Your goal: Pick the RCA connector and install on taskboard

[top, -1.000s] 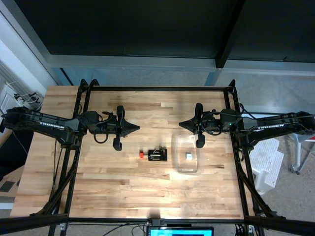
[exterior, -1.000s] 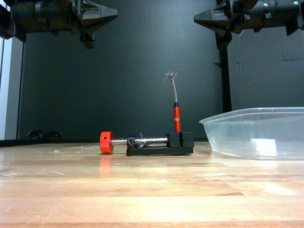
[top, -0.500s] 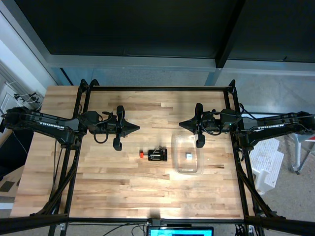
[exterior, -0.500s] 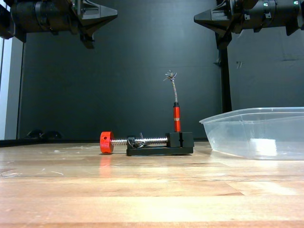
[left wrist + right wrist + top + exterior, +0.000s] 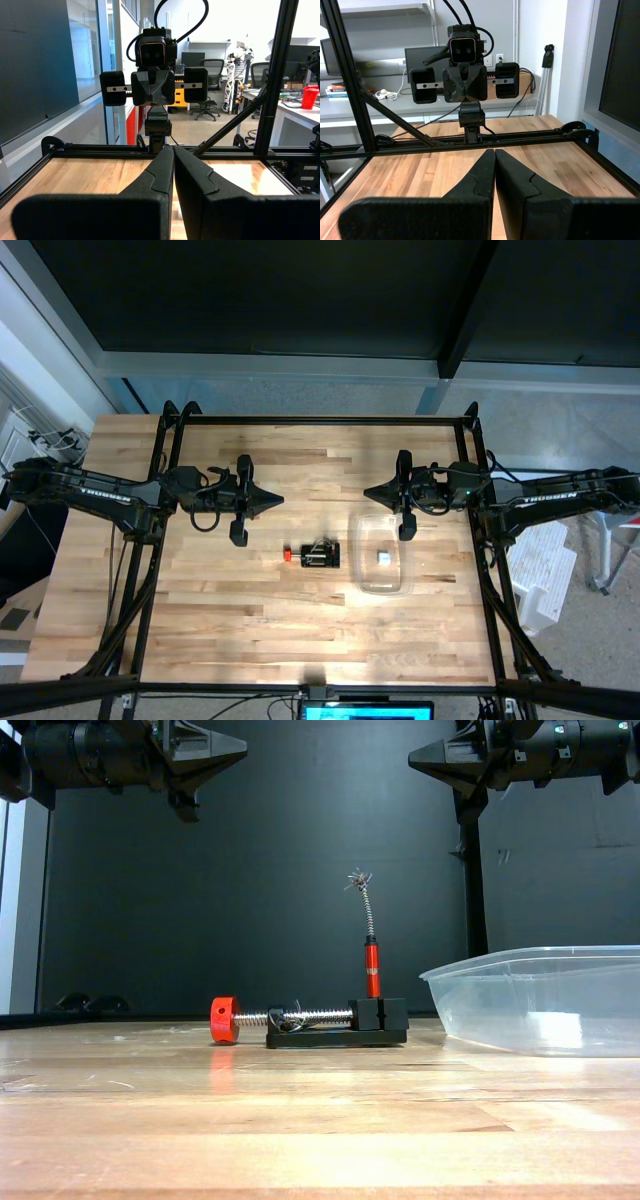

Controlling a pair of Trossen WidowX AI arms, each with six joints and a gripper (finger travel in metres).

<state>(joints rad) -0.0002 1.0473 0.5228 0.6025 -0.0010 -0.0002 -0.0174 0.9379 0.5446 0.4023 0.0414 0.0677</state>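
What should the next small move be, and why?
Probably open the right gripper and swing it down over the clear tray, since the RCA connector lies there, nearest that arm. Both grippers hang shut above the table; the left gripper is farther, beyond the taskboard.

This is a robotics lab set in an open, office-like workroom. A butcher-block tabletop (image 5: 250, 620) sits inside a black metal frame (image 5: 320, 421), with a robot arm mounted at each side. The left end effector (image 5: 280, 502) and right end effector (image 5: 366, 492) hang raised over the wood, tips pointing inward at each other with fingers pressed together. Past the frame stand office chairs (image 5: 212, 67), a white desk (image 5: 295, 112), a dark monitor (image 5: 422, 60) and stacked books (image 5: 337, 91). The floor (image 5: 330, 398) is bare grey concrete.
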